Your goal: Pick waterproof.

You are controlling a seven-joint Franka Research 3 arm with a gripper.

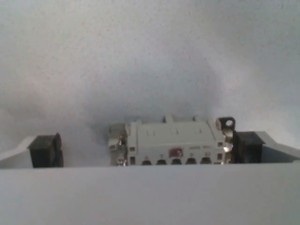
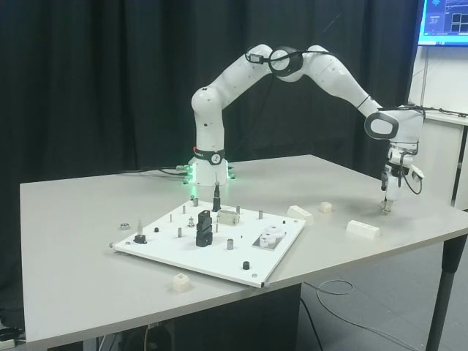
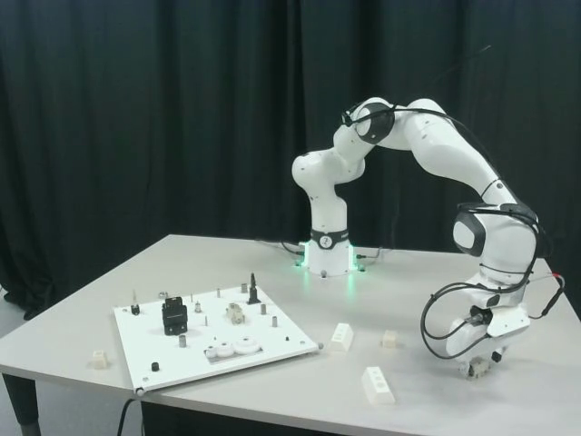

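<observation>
1. Tool state. In the wrist view the tool (image 1: pixel 145 151) stands wide, with nothing gripped. The waterproof connector (image 1: pixel 171 146) lies on the tabletop (image 1: pixel 150 61) between the two black pads (image 1: pixel 244 147). It is hard up against one pad and well apart from the other.

2. Handling. I judge the waterproof connector to be a light, rigid moulded block with a white-grey body, a row of dark ports along one face and a small mounting ear at one corner. It should not deform under grip. The smooth shell may slip, and the ear and end clip look like the weakest parts. I would close on the two short end faces the pads now flank and keep clear of the ear. Since it sits off-centre, I expect it to slide across the tabletop as the pads close.

3. Surface. The tabletop is flat, matt and grey. In the first room view the tool (image 2: pixel 386 205) hangs low near the table's far right edge, at about 3 o'clock from the white board (image 2: pixel 287 232). A white block (image 2: pixel 363 229) lies near it, at about 8 o'clock from the tool.

4. Room. The arm base (image 2: pixel 205 170) shows green lights. A black curtain (image 2: pixel 110 73) closes the background.
</observation>
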